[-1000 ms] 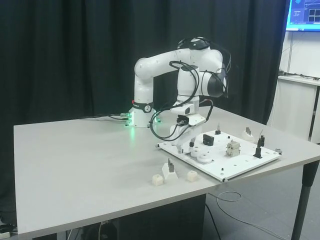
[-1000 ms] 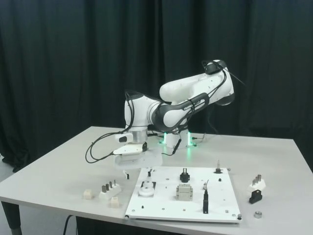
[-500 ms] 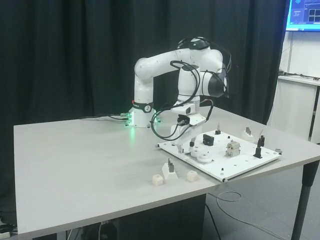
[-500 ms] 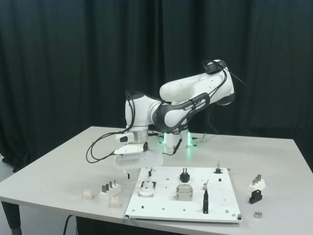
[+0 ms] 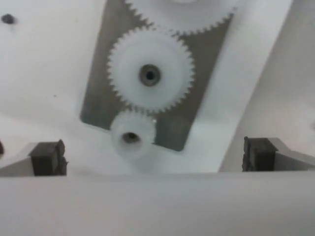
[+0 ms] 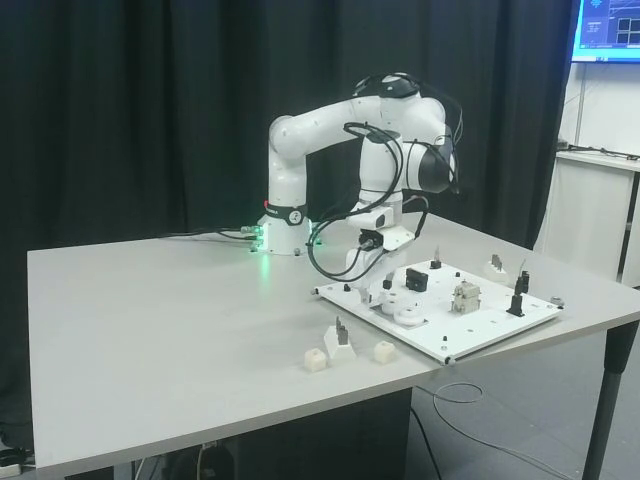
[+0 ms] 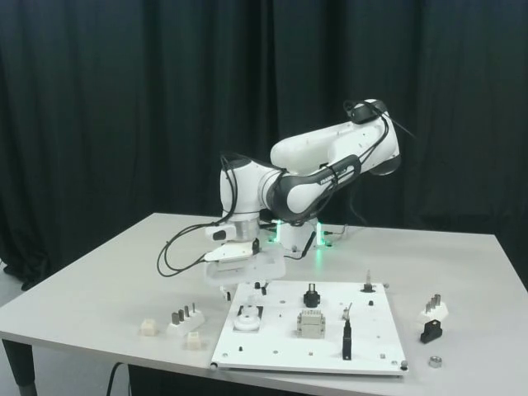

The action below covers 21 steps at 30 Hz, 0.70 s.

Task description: Insert small gear.

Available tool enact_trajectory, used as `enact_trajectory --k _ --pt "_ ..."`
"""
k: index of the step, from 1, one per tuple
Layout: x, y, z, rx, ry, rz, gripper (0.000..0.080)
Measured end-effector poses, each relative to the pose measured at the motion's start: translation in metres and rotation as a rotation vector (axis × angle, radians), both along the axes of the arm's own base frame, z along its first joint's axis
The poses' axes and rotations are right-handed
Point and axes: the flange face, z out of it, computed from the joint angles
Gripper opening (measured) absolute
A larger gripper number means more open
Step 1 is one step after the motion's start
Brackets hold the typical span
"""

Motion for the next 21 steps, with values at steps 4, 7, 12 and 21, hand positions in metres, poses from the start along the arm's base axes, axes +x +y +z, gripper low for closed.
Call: enact_trajectory --k 4,7,12,21 --pt "-0.003 0.006 -0.001 -0.001 -0.003 0.006 0.08" --pt "-0.005 0.01 -0.001 -0.008 -0.012 0.011 0.08" --pt "-0.006 0.014 -0.001 -0.02 -0.026 0.017 0.08" --pt "-0.008 0.017 -0.008 -0.054 -0.048 0.023 0.08"
